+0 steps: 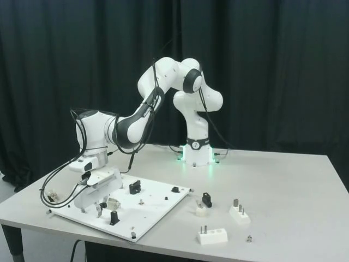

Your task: Insert square peg 3.

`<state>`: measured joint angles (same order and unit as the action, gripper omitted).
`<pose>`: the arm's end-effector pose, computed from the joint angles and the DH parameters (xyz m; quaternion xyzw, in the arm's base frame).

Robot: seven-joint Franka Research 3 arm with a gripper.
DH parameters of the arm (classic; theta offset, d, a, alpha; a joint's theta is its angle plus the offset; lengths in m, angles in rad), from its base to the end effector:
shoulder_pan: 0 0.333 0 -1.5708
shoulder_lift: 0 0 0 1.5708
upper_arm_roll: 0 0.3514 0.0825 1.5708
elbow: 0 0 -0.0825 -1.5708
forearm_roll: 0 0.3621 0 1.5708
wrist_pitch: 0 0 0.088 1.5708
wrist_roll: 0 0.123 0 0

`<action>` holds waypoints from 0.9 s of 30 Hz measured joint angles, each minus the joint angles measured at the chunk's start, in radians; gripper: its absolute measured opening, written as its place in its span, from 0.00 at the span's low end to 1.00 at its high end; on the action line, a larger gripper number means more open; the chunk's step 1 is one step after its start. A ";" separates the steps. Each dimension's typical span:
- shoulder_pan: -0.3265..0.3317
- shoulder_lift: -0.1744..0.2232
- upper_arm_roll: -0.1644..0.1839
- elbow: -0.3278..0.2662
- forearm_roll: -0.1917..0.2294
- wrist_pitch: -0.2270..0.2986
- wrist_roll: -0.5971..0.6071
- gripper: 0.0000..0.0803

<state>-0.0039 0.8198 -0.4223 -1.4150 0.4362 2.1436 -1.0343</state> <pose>0.7001 -0.2166 0.2577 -0.9703 -0.2403 -0.0153 0.0250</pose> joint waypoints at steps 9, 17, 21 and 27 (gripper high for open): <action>-0.001 0.004 0.000 0.000 0.000 0.000 0.000 0.14; -0.001 0.009 0.000 0.000 0.000 0.000 0.000 0.14; -0.001 0.009 0.000 0.000 0.000 0.000 0.000 0.14; -0.001 0.009 0.000 0.001 0.000 0.000 0.000 0.14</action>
